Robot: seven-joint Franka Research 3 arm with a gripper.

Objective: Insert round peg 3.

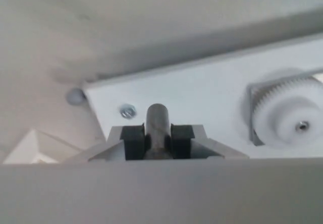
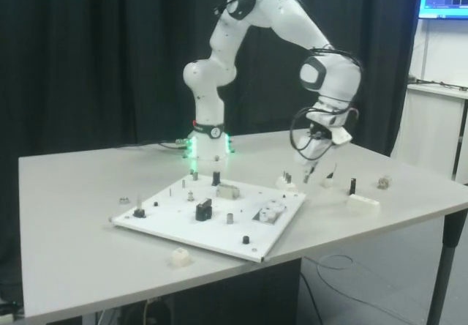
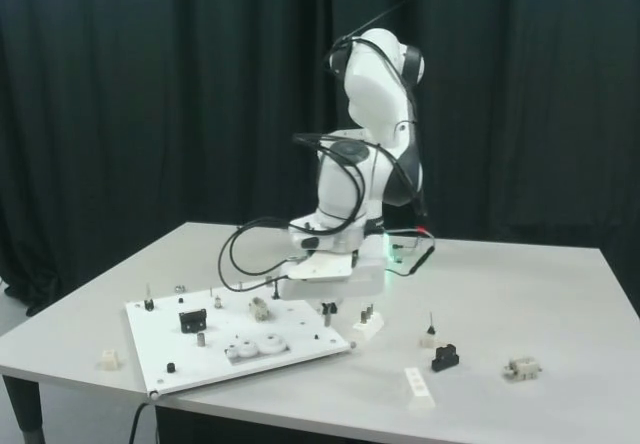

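Note:
My gripper is shut on a grey round peg, which stands upright between the black pads and sticks out below them. The peg hangs just above the white board, close to one of its corners and next to a small screw. In the first room view the gripper hovers over the board's far right corner. The second room view has the gripper low over the board's right edge. I cannot see which hole lies under the peg.
White gears sit on the board. Off the board stand a small peg holder, a black piece, a white block and a white cube.

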